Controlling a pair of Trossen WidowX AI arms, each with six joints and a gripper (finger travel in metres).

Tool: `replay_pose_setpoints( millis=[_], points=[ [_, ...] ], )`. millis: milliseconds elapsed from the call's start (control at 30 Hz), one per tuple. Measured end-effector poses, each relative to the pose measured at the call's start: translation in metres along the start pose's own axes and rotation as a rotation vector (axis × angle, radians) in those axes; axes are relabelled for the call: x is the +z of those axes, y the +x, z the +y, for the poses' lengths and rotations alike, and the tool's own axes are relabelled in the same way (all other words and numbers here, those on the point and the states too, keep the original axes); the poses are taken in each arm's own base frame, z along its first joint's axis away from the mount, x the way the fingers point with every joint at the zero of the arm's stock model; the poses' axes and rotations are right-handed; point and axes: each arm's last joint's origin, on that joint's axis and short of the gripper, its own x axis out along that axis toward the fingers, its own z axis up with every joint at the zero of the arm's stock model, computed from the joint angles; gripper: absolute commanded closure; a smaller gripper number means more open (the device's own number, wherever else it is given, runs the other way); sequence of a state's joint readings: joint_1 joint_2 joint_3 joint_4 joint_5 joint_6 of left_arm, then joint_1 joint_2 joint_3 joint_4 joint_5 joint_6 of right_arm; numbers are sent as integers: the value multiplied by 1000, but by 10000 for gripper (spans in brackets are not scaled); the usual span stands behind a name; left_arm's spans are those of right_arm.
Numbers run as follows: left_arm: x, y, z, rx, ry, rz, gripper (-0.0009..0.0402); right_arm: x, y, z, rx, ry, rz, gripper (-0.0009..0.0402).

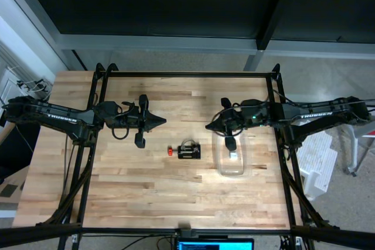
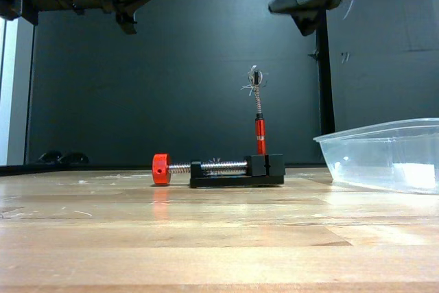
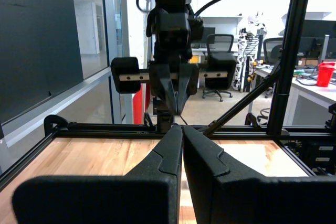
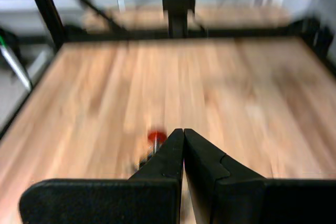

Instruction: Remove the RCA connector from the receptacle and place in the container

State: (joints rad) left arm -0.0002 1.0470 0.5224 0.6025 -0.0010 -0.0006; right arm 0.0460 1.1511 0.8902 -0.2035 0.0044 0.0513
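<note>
The receptacle [image 1: 188, 151], a small black block with a red knob [image 2: 160, 169], lies on the table between the two arms. The RCA connector [image 2: 260, 135], a slender red plug with a springy wire tail, stands upright in the block's right end. The container [image 1: 230, 157], a clear tray, sits just right of the block and holds a small pale chip [image 1: 232, 155]. My left gripper [image 1: 161, 121] hovers high, left of and behind the block, shut and empty. My right gripper [image 1: 208, 127] hangs high over the container's far end, also shut and empty. The red knob [image 4: 156, 136] shows blurred past its fingertips.
A black metal frame [image 1: 187, 75] runs around the wooden table top [image 1: 146, 185]. In the left wrist view the right arm [image 3: 170, 51] faces me across the table. A screen [image 1: 215, 244] sits at the near edge.
</note>
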Motion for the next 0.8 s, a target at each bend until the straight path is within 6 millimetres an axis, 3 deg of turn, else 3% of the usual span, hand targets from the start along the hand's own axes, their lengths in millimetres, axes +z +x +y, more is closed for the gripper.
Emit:
replay_pose_setpoints(
  millis=[500, 800],
  points=[
    [0, 0, 0, 0, 0, 0, 393, 14, 46, 16, -56, 23, 479, 380],
    [0, 0, 0, 0, 0, 0, 393, 10, 82, 26, -69, 8, 645, 281]
  ],
)
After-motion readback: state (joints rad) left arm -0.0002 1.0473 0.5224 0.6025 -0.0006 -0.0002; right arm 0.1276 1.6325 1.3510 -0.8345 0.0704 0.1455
